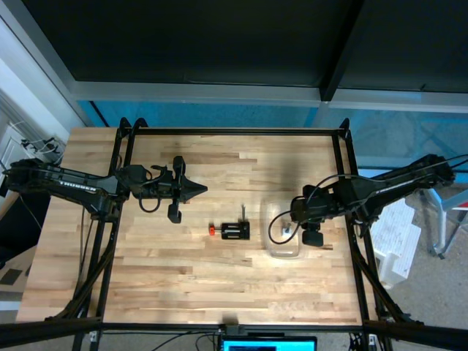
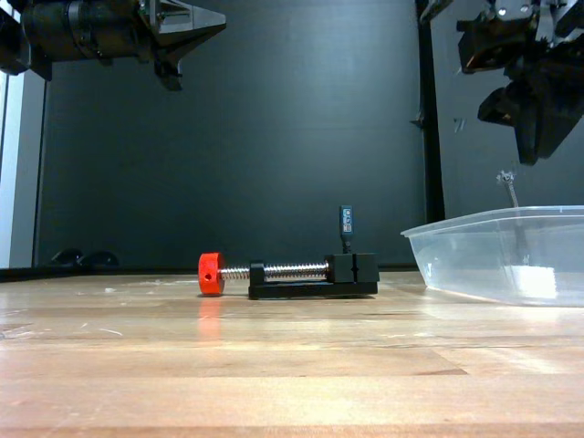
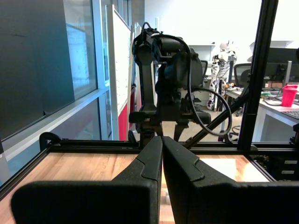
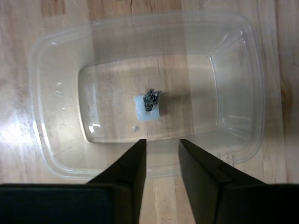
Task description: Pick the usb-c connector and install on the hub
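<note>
Right of centre in the high view, a clear tub (image 1: 284, 253) holds the usb-c connector (image 4: 150, 99), lying free on a white pad (image 4: 148, 112). Your right gripper (image 4: 161, 142) hangs over the tub, fingers slightly apart and empty. At centre, a small vise (image 1: 235, 231) grips an upright dark piece (image 2: 345, 222). Farther back, left of centre, your left gripper (image 1: 201, 189) is pinched closed on nothing.

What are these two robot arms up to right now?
Nothing is held yet. The right gripper hovers with open fingers over a clear tub, where the usb-c connector lies free on a white pad. The left gripper hangs shut above the left side of the table. A small clamp sits mid-table.
</note>
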You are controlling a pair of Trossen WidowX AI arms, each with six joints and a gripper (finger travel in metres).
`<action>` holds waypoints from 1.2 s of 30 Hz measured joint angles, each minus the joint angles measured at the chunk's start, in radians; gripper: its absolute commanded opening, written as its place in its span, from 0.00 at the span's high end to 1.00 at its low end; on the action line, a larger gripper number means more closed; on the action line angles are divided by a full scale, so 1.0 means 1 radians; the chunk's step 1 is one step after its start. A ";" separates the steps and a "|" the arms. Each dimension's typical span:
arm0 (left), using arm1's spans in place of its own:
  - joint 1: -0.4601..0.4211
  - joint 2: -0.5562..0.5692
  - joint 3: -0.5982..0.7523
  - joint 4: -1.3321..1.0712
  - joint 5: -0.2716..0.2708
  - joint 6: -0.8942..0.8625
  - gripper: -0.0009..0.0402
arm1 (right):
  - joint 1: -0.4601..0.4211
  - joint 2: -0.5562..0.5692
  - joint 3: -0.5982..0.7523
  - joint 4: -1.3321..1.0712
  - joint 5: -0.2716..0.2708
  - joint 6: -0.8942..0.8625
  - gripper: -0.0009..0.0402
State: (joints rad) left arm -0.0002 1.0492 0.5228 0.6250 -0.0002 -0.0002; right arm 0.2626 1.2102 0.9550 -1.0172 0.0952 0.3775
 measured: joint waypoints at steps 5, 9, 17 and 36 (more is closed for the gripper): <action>0.000 0.000 0.000 0.000 0.000 0.000 0.98 | 0.004 0.062 0.000 0.012 0.014 0.012 0.56; 0.000 0.000 0.000 0.000 0.000 0.000 0.98 | 0.018 0.090 0.000 0.047 0.014 0.013 0.50; 0.000 0.000 0.000 0.000 0.000 0.000 0.98 | 0.043 0.162 -0.011 0.104 0.017 0.017 0.43; 0.000 0.000 0.000 0.000 0.000 0.000 0.98 | 0.051 0.260 -0.056 0.215 0.044 -0.018 0.43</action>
State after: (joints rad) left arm -0.0002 1.0492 0.5228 0.6254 -0.0002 -0.0002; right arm 0.3141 1.4704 0.8993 -0.8024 0.1390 0.3595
